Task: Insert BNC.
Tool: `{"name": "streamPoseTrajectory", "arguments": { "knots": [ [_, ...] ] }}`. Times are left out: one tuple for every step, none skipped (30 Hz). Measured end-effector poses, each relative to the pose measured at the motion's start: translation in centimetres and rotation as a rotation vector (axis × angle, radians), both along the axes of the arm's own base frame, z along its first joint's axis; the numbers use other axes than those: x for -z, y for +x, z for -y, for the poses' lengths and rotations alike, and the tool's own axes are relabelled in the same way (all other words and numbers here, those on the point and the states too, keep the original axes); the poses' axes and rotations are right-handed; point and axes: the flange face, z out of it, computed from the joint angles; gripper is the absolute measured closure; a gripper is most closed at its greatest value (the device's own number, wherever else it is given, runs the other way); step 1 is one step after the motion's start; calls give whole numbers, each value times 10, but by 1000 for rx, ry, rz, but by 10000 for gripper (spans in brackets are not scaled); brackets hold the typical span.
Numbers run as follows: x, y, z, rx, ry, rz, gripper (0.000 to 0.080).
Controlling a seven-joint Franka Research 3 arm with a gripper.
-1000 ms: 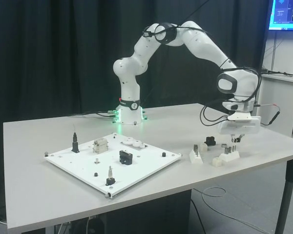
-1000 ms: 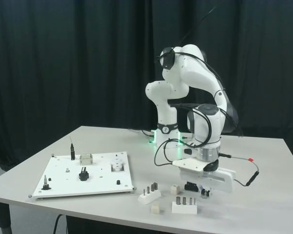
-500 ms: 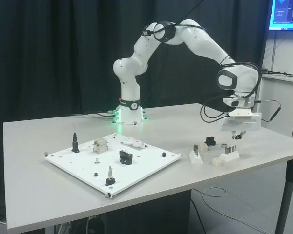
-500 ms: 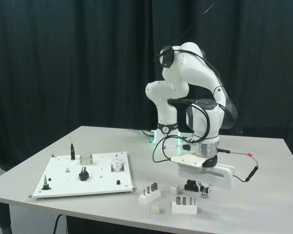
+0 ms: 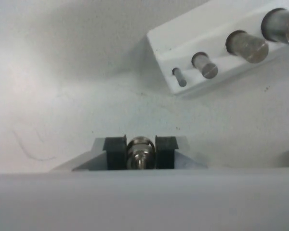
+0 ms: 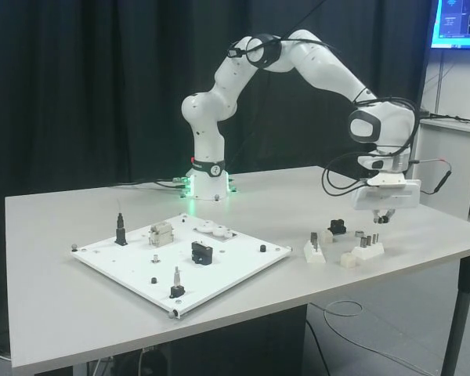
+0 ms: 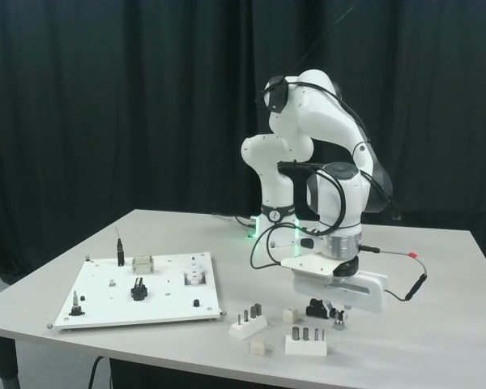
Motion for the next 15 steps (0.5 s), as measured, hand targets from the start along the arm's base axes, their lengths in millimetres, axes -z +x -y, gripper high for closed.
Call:
{"name": "streamPoseTrajectory", "arguments": {
  "knots": [
    [0, 0, 0, 0, 0, 0, 681],
    [-1, 1, 1, 0, 0, 1, 681],
    [-1, 1, 1, 1, -1, 2, 681],
    [-2, 1, 1, 0, -1, 2, 681],
    [-2, 2, 2, 0, -1, 3, 681],
    [-2, 2, 2, 0, -2, 3, 681],
    [-3, 3, 3, 0, -2, 4, 681],
    [-3, 3, 3, -1, -2, 5, 681],
    [-4, 3, 4, -3, -3, 5, 681],
    [-4, 4, 4, -4, -4, 6, 681],
    [-4, 4, 5, -4, -4, 6, 681],
    [-5, 4, 5, -4, -5, 7, 681],
    [-5, 5, 6, -4, -6, 8, 681],
    [-5, 5, 7, -5, -7, 8, 681],
    [-5, 6, 7, -6, -9, 9, 681]
  ]
}}
